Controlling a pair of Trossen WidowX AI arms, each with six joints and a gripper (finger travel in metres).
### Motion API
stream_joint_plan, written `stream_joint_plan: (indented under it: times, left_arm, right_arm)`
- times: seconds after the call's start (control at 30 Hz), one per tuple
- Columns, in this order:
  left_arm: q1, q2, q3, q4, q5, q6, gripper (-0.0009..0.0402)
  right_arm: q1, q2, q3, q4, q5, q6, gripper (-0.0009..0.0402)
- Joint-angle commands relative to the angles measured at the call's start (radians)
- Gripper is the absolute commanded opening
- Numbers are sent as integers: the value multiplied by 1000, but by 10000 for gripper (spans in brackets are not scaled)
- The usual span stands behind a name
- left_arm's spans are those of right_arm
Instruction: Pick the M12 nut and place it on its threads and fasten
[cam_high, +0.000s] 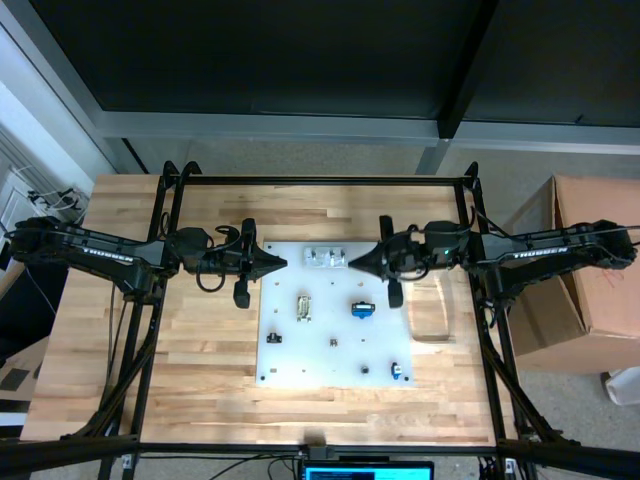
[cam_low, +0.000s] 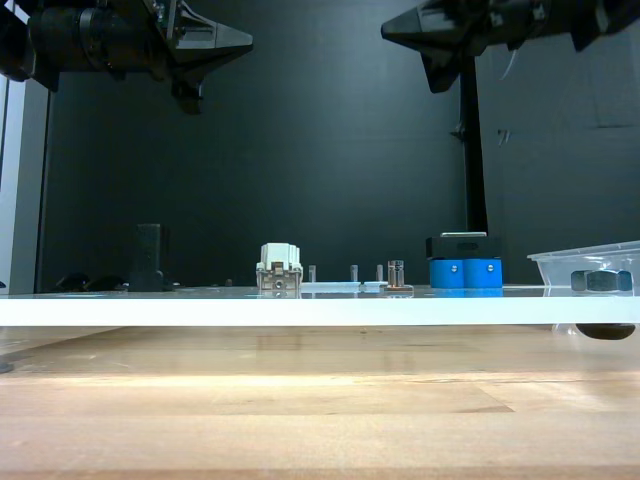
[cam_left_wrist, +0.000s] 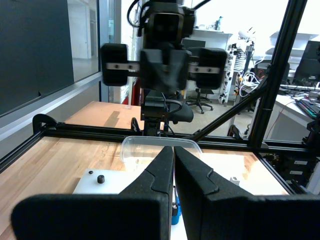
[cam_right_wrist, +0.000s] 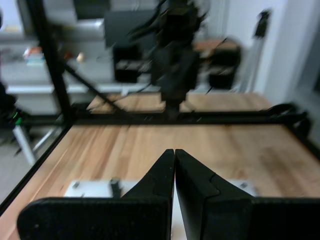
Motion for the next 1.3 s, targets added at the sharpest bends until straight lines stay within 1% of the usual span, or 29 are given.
stream_joint_plan:
  times: [0.03, 0.1, 0.2, 0.27, 0.3, 0.5, 0.53, 0.83, 0.9, 0.97, 1.3]
  left_arm:
    - [0, 0, 0, 0, 0, 0, 0]
    - [0, 0, 0, 0, 0, 0, 0]
    - [0, 0, 0, 0, 0, 0, 0]
    - [0, 0, 0, 0, 0, 0, 0]
    - [0, 0, 0, 0, 0, 0, 0]
    - [0, 0, 0, 0, 0, 0, 0]
    - [0, 0, 0, 0, 0, 0, 0]
    - [0, 0, 0, 0, 0, 0, 0]
    - [0, 0, 0, 0, 0, 0, 0]
    - [0, 0, 0, 0, 0, 0, 0]
    - [0, 0, 0, 0, 0, 0, 0]
  right_arm:
    - [-10, -14, -58, 109, 14, 5, 0]
    - [-11, -19, -89, 167, 30, 8, 0]
    - [-11, -19, -115, 208, 33, 8, 0]
    - [-10, -19, -123, 210, 62, 15, 0]
    - [-10, -19, -128, 214, 63, 14, 0]
    - [-10, -19, -160, 290, 59, 16, 0]
    - [-10, -19, -163, 297, 51, 21, 0]
    - [-10, -19, -166, 297, 40, 26, 0]
    - [-10, -19, -166, 297, 14, 26, 0]
    - [-10, -19, -166, 297, 0, 26, 0]
    - [-10, -19, -166, 296, 1, 26, 0]
